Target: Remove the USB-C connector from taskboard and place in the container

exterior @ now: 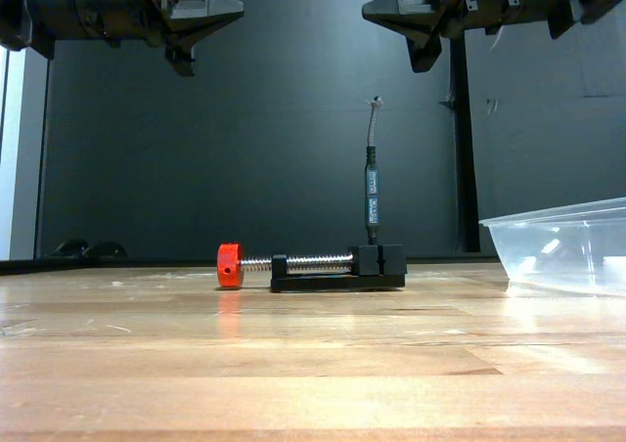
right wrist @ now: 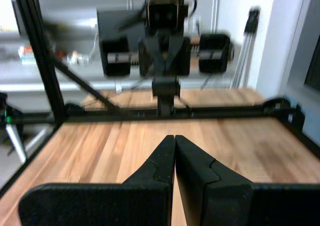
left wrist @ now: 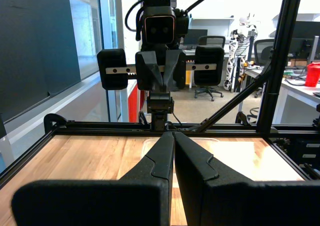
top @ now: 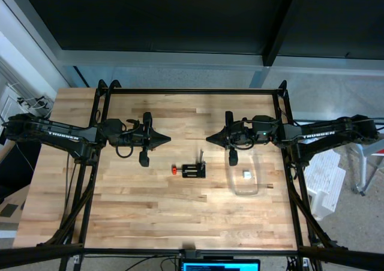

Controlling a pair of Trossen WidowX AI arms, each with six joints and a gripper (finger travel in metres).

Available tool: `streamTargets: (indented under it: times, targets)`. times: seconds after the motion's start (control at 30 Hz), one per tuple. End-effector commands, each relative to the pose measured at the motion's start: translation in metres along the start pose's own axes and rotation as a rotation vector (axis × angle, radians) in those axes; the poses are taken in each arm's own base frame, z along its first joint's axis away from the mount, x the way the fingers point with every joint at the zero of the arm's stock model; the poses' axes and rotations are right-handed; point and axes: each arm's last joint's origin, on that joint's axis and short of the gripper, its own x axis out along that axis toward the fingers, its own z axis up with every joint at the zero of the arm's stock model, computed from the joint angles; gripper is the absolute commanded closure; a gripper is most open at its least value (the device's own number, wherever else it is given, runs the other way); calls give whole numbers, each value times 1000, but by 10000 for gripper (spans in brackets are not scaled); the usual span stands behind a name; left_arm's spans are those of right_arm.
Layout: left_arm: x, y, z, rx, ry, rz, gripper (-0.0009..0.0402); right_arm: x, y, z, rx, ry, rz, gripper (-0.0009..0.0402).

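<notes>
Near the middle of the table point(top: 120, 211), I am seeing the black block point(top: 191, 170) lying flat, its red knob point(top: 174, 169) pointing toward the left arm's side. The plug point(exterior: 372, 198) is standing upright in the block's end away from the knob, with a bent grey stub rising from its top. The clear tray point(top: 246, 194) is sitting just to the block's right, holding a small white cube point(top: 246, 174). The left hand point(top: 168, 139) and right hand point(top: 208, 139) are hovering high above the table, tips facing each other, each with fingers pressed together on nothing.
</notes>
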Motion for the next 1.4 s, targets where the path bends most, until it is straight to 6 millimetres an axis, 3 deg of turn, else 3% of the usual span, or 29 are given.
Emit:
streamTargets:
  times: [0.03,0.37,0.63,1.17,1.4]
  targets:
    - [0,0,0,0,0,0,393,1,5,4,-15,120,10,393]
    - [0,0,0,0,0,0,393,-8,25,7,-54,386,0,393]
    - [0,0,0,0,-1,0,393,-14,28,11,-62,553,-20,393]
    - [0,0,0,0,0,0,393,24,37,9,-62,856,-36,392]
    - [0,0,0,0,0,0,393,47,40,0,-55,940,-52,355]
